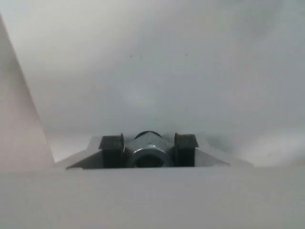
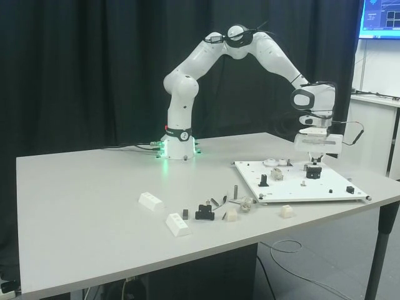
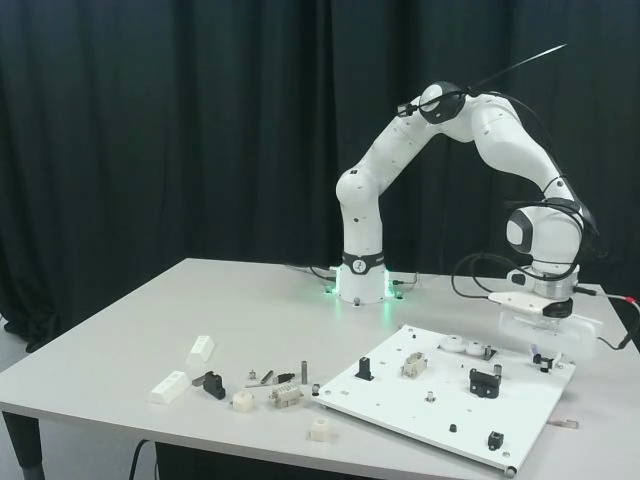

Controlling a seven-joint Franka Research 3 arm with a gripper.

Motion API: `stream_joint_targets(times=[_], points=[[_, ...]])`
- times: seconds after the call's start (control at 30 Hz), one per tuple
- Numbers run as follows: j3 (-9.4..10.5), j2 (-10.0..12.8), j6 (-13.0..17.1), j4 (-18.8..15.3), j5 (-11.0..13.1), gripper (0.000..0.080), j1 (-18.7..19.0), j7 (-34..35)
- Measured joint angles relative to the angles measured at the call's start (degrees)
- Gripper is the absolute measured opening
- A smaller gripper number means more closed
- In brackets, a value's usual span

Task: Remove bolt 4.

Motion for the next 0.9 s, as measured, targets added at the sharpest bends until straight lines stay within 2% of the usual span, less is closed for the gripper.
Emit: stream_joint_targets(times=[0.9], points=[[0.03, 0.0, -0.1, 0.1, 2.1, 0.0224, -0.3, -39.9]])
